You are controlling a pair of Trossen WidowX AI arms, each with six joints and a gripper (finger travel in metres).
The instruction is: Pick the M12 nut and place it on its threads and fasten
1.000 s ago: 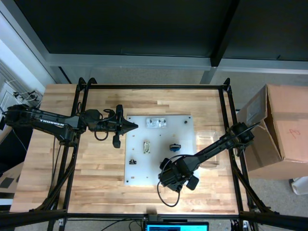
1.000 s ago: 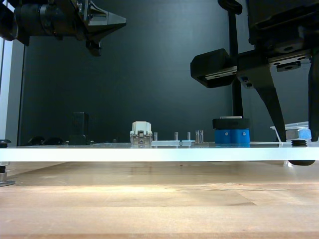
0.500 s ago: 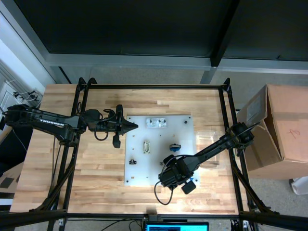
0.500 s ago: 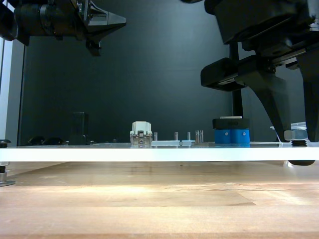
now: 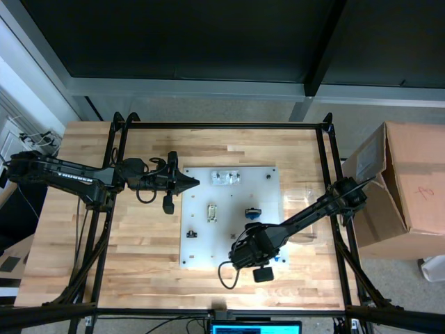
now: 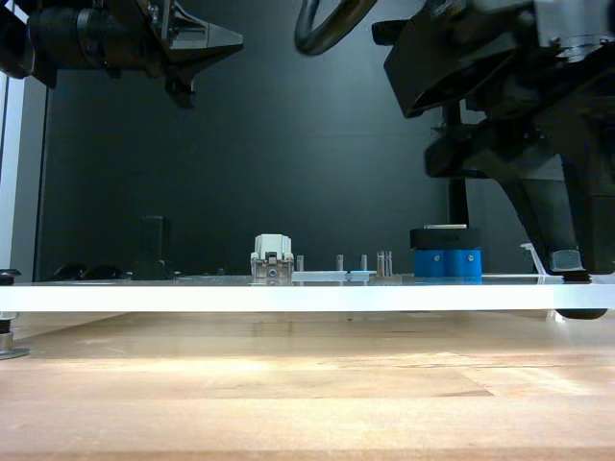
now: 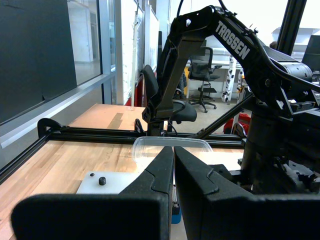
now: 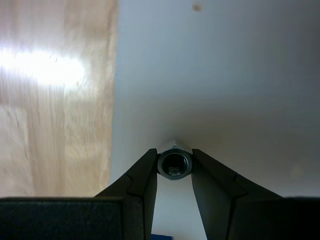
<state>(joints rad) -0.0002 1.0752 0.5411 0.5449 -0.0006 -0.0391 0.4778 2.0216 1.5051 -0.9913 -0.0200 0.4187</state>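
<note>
At the near right edge of the white board [image 5: 201, 245], the M12 nut [image 8: 174, 164] is clamped between the fingers [image 8: 144, 175] of my right gripper [image 8: 174, 156], its bore facing the wrist camera. In the low view the nut sits directly above the black stud [image 6: 575, 277], of which only a sliver shows beneath it. The two appear to be in contact, but I cannot tell how far down the threads the nut has run. In the high view my wrist covers both nut and stud.

Change against the earlier frames: my right wrist has turned about the nut's axis. From above, the black block on the gripper has swung from the right of the wrist round to its near side, and the cable loop has moved with it. From table height, the gripper body has swung across and now hides part of the nut, which showed whole a second ago. The nut's height above the board reads the same in all three low frames.

My left gripper [image 5: 192, 182] hangs well above the board's far left edge, fingers together and holding nothing, pointing toward the right arm. Its position is unchanged.

Surroundings: a blue fixture [image 6: 447, 264] stands mid-board, with a grey connector [image 6: 272, 261] to its left. A clear tray [image 5: 304, 197] sits on the wooden table [image 5: 139, 240] just off the board's right edge, and a cardboard box [image 5: 405, 188] stands beyond the table.
</note>
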